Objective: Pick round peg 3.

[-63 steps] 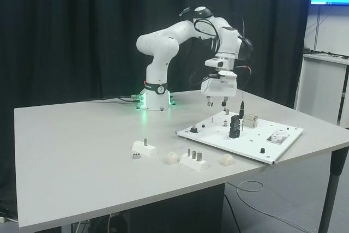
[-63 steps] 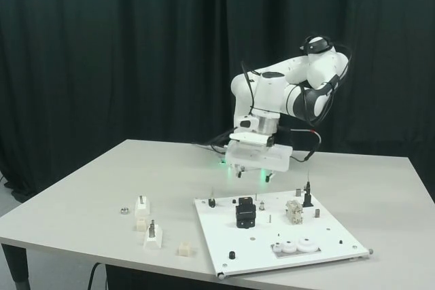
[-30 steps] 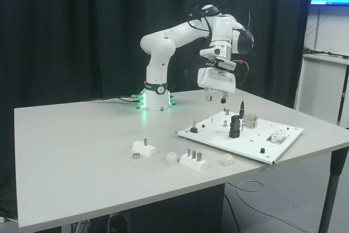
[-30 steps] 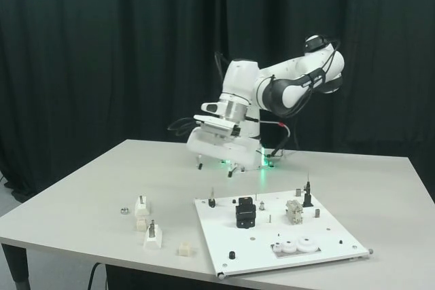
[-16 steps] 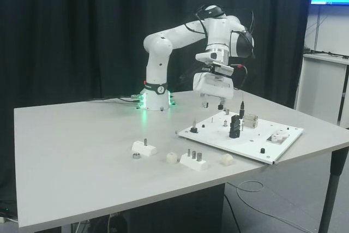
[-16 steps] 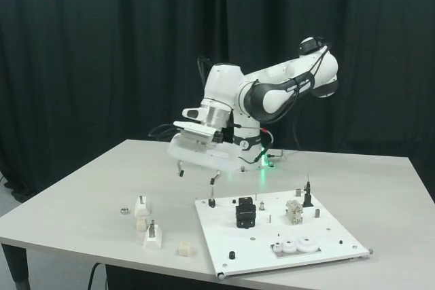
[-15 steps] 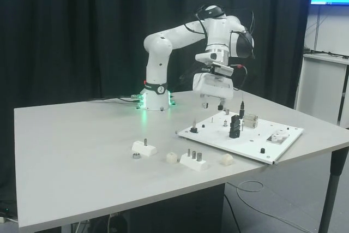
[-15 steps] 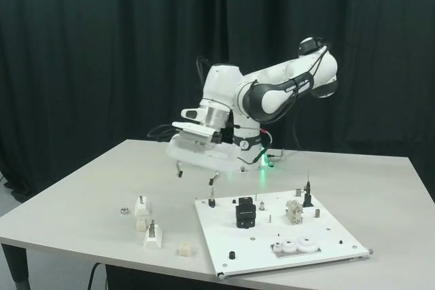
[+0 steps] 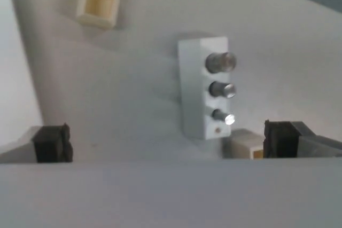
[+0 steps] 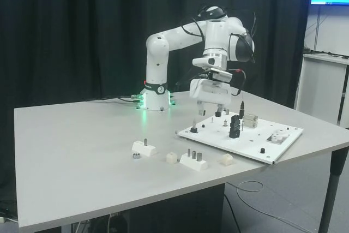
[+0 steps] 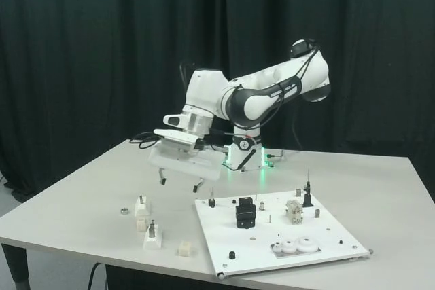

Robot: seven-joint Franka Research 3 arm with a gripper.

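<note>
A white block (image 9: 199, 86) holds three upright round grey pegs in a row: a wide one (image 9: 220, 61), a middle one (image 9: 222, 89) and a thin one (image 9: 223, 116). The same block (image 10: 194, 161) (image 11: 153, 236) lies near the table's front edge. My gripper (image 10: 209, 114) (image 11: 179, 184) (image 9: 165, 141) hangs open well above the table, beside the board's edge and short of the block. Both black fingertips (image 9: 51, 142) show in the wrist view with nothing between them.
A white board (image 10: 275, 148) (image 11: 217, 246) carries several small black and grey parts. Next to the peg block lie two small cubes (image 10: 172, 157) (image 10: 226, 159), a single-peg block (image 10: 144, 147) (image 11: 142, 205) and a nut (image 10: 136, 155).
The arm has swung from above the board toward the peg blocks, and the gripper has come lower. It stays open, and no object on the table has moved.
</note>
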